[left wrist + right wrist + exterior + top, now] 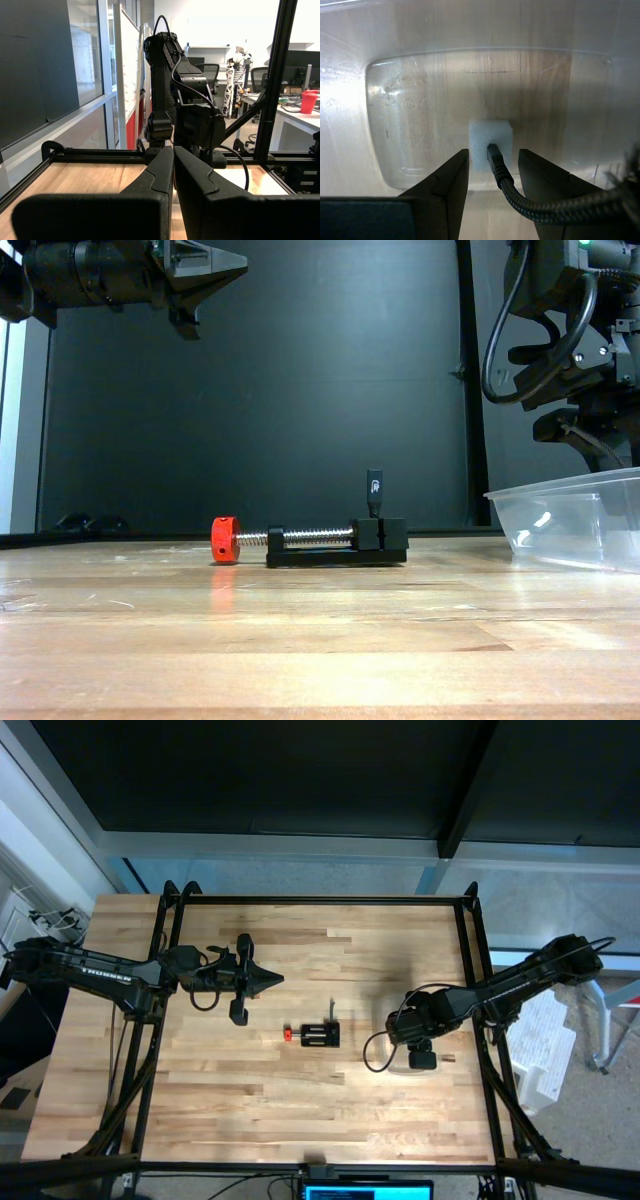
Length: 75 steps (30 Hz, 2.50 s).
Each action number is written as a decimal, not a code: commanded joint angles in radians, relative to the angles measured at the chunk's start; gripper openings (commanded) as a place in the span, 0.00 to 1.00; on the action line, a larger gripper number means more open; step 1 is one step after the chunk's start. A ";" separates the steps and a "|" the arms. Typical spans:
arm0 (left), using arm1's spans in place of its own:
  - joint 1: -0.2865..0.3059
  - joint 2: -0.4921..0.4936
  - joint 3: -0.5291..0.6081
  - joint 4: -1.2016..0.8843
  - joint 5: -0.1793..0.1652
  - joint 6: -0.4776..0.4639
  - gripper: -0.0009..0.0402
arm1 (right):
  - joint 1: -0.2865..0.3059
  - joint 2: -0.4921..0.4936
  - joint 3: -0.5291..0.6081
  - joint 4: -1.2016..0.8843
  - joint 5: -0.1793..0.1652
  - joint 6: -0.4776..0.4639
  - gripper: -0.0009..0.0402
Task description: Pick the USB-C connector and install on taskboard
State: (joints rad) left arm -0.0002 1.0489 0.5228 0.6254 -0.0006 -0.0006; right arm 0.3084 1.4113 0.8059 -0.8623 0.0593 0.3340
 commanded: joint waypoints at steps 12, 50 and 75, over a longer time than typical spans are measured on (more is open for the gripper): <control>0.000 0.000 0.000 0.000 0.000 0.000 0.02 | 0.003 -0.002 0.000 -0.007 0.000 -0.011 0.12; 0.000 0.000 0.000 0.000 0.000 0.000 0.02 | -0.014 -0.078 0.269 -0.183 0.002 -0.043 0.02; 0.000 0.000 0.000 0.000 0.000 0.000 0.02 | -0.105 0.343 0.712 -0.215 0.024 -0.046 0.02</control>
State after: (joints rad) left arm -0.0002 1.0489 0.5228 0.6250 -0.0010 -0.0006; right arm 0.2077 1.7336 1.4929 -1.0763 0.0826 0.2859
